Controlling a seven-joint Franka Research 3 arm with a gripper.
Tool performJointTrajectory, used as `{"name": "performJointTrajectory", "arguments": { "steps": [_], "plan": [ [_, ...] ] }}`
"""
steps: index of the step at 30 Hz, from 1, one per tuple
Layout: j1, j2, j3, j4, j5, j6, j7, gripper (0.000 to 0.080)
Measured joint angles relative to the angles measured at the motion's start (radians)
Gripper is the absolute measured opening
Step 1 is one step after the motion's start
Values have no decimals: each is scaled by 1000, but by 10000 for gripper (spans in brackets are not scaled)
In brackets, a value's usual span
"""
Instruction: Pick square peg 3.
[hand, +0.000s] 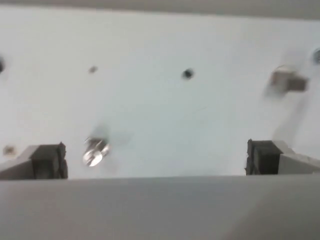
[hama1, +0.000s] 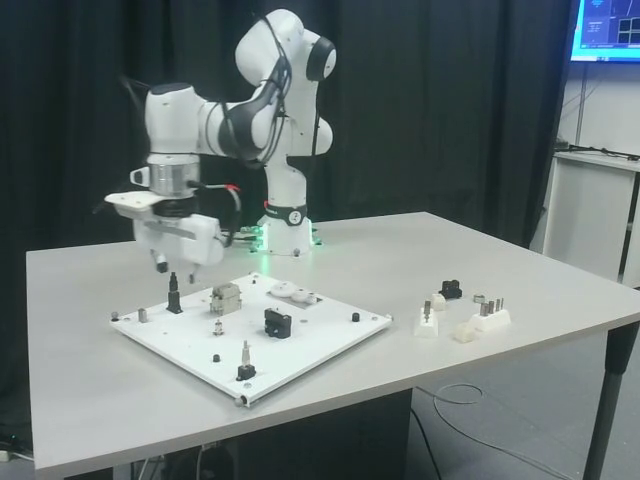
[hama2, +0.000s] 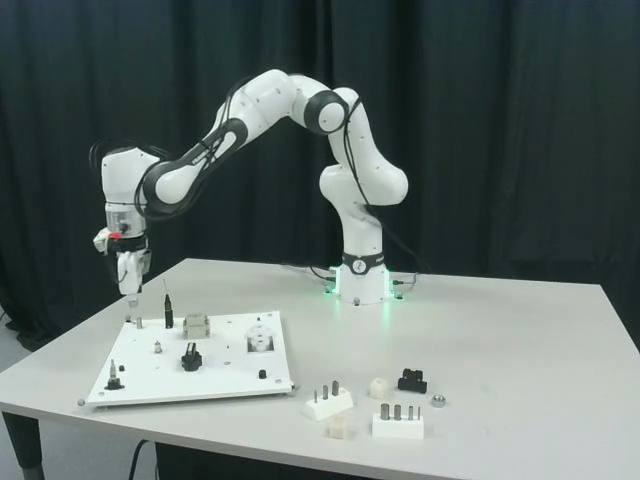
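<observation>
Square peg 3, prob. the small grey stub (hama1: 143, 315) near the white board (hama1: 330, 335) corner, stands upright in its seat, not yet held; gripper (hama1: 161, 266) hovers above w/ fingers (hand: 49, 161) wide, apparently lining up.

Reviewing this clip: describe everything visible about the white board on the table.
The white board is a flat, thin, square plate lying on the grey table, turned so one corner points toward the table's front edge. Small fasteners mark its corners. It carries several small fixtures: upright pegs, a black block, a grey boxy part and white round pieces. The claw hangs above its far corner without touching it.
</observation>
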Motion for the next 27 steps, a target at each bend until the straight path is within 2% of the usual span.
{"name": "performJointTrajectory", "arguments": {
  "steps": [11,27],
  "plan": [
    [108,-11,1,0,11,-50,11,800],
    [291,-12,1,-15,11,-70,143,800]
  ]
}}
